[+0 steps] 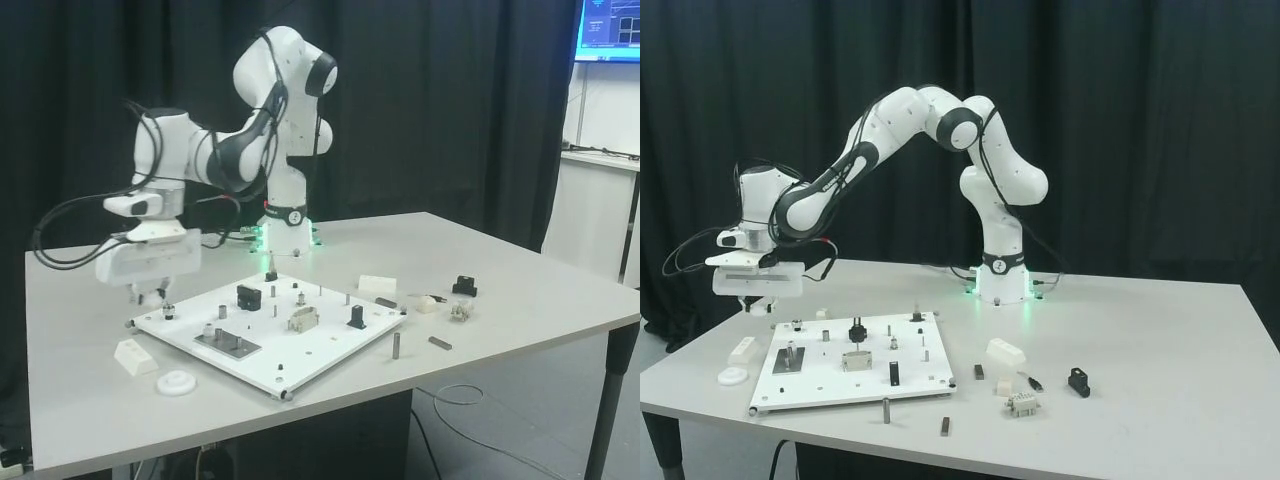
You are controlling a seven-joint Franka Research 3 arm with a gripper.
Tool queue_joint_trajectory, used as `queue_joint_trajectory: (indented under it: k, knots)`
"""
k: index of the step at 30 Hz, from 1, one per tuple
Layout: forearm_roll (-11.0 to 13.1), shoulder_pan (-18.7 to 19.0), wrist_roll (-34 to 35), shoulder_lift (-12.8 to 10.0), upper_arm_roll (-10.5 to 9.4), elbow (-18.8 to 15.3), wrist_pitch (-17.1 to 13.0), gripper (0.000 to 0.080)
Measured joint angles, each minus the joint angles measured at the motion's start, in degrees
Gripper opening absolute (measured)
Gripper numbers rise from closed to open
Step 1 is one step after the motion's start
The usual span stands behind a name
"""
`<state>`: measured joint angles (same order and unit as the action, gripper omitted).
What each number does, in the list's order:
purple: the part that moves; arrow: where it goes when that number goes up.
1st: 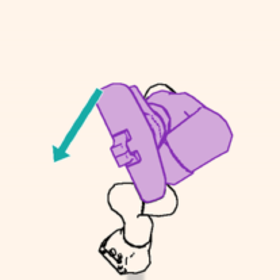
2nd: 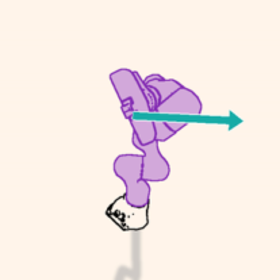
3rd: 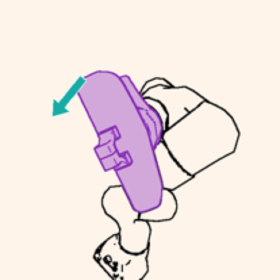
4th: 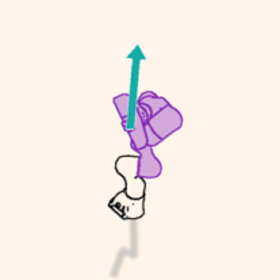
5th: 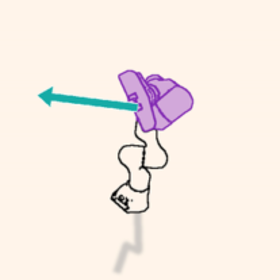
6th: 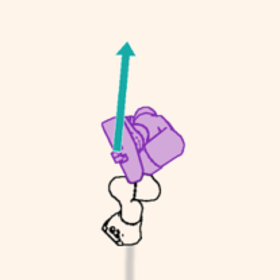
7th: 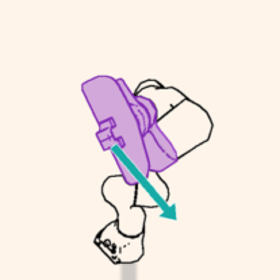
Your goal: Place medium gear.
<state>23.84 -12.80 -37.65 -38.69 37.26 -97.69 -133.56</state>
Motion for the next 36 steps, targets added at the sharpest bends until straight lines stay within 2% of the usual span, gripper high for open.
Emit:
queue_joint_trajectory:
  k: [8,16,28,36]
  knots:
    - [0.43,-4.19,-4.06,-0.99,-0.12,0.0,-0.32,0.0397]
    - [1.88,-7.47,-8.46,-1.66,-0.27,-0.61,0.35,0.0397]
    - [4.26,-10.54,-15.02,-1.67,-0.26,-3.67,0.3,0.0397]
    - [7.13,-11.59,-18.86,-1.67,-0.26,-5.37,0.27,0.0397]
